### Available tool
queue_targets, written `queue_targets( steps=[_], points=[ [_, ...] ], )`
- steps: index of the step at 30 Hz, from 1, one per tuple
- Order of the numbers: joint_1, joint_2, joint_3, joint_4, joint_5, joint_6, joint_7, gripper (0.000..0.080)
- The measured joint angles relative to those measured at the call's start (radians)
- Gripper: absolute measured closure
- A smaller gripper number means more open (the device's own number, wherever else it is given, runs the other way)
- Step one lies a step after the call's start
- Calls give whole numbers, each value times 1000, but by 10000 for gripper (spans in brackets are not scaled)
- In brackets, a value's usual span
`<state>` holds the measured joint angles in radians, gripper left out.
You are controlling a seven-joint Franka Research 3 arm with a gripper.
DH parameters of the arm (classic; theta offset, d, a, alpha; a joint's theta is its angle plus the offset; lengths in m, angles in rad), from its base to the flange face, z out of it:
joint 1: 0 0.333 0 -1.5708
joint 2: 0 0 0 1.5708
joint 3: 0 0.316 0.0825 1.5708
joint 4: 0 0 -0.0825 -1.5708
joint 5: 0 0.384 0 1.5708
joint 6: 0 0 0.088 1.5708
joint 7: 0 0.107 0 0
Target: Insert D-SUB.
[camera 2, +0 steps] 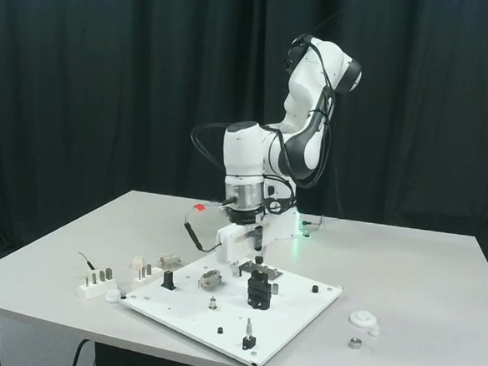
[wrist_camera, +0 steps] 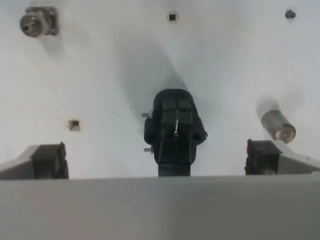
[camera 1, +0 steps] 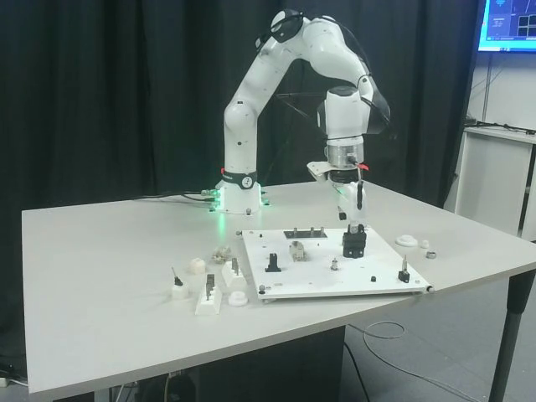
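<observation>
The D-SUB connector (wrist_camera: 175,131) is a black block standing upright on the white board (wrist_camera: 100,85), with small metal screws showing at its sides. In the room views the same D-SUB connector (camera 1: 353,243) (camera 2: 259,290) stands near the middle of the board. My gripper (wrist_camera: 155,159) hangs directly above it, open, its black fingertips (wrist_camera: 50,160) spread wide to either side, apart from the connector. Nothing is held. From the room, the gripper (camera 1: 350,205) (camera 2: 247,265) is a short way above the connector's top.
A threaded metal fitting (wrist_camera: 39,21) and a metal cylinder (wrist_camera: 278,126) stand on the board, which also carries several small black and metal parts (camera 1: 273,262). White holders (camera 1: 209,293) lie beside the board on one side, white round pieces (camera 1: 408,241) on the other.
</observation>
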<state>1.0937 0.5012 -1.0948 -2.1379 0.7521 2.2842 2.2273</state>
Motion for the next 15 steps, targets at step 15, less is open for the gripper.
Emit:
queue_targets(
  steps=[15],
  points=[
    [-6,-1,-32,56,-106,-96,0,5]
  ],
)
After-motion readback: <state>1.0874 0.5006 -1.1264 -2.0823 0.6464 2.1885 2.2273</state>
